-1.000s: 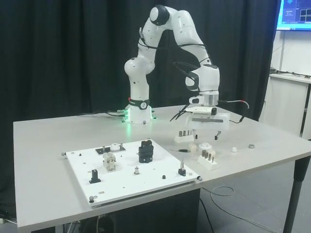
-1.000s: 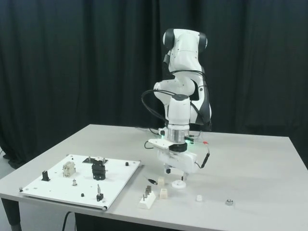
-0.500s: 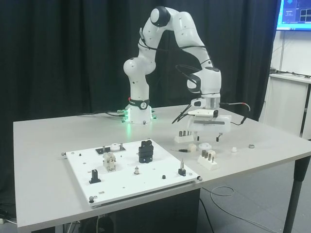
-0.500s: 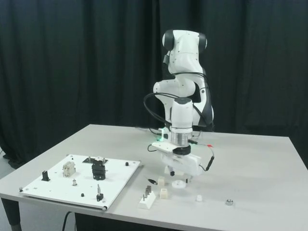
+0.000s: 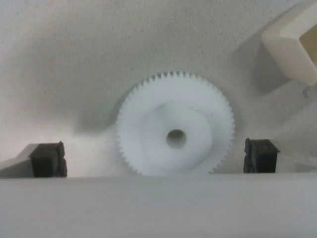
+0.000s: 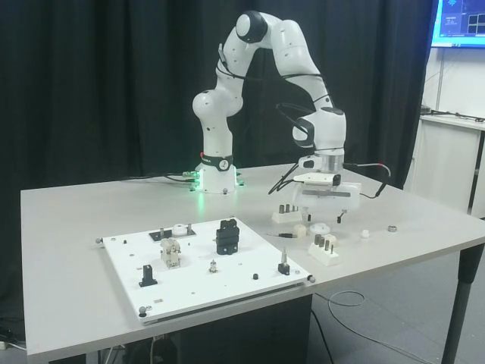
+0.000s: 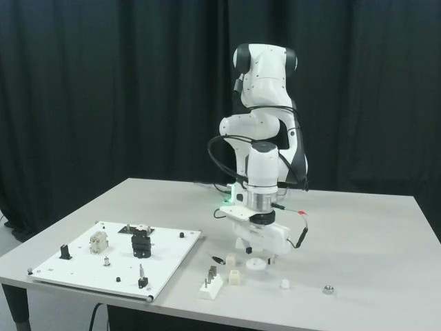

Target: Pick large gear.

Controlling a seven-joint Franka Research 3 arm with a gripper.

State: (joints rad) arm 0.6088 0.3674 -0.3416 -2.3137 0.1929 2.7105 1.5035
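Between my spread fingertips [image 5: 47,159] lies the large gear [image 5: 175,131], flat on the grey table [image 5: 74,59]; my gripper [image 5: 153,157] hangs low over it, touching nothing.

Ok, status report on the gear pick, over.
Pincer open, low over the table. Large gear flat between the fingertips, not gripped. White block close by, clear of the fingers.

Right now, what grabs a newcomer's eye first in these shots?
The white arm bent over the grey table, its tool open astride the large gear, fingertips on either side. Next, the white board of small parts near the table's front edge.
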